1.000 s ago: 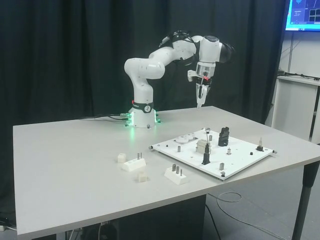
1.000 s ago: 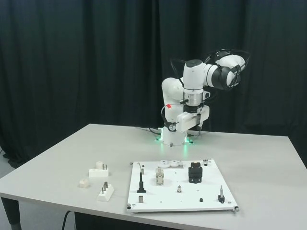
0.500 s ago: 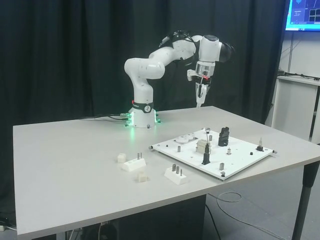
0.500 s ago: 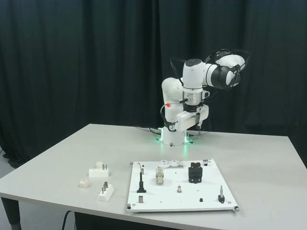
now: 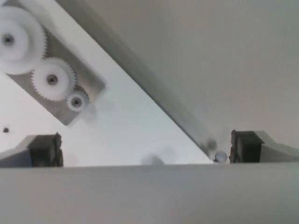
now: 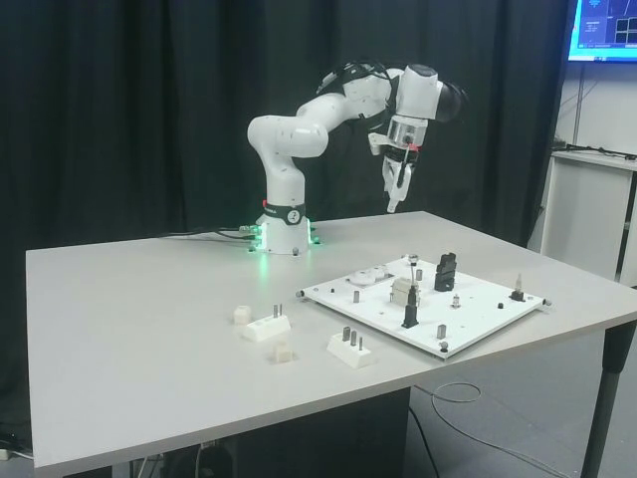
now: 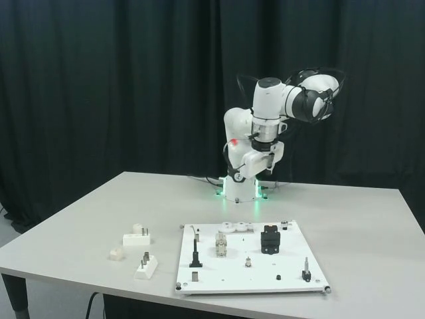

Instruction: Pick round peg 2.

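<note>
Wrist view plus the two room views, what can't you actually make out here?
- Round peg 2: the pegs in the white holders are too small in both room views to tell which it is.
- Wrist view: a grey band fills the lower part; the white board and its gears are cut by the edges.
- Gripper: too small in the room views to read.

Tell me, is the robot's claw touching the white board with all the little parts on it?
Apart. The first room view shows the gripper hanging high in the air, with dark curtain between it and the white board on the table.
</note>
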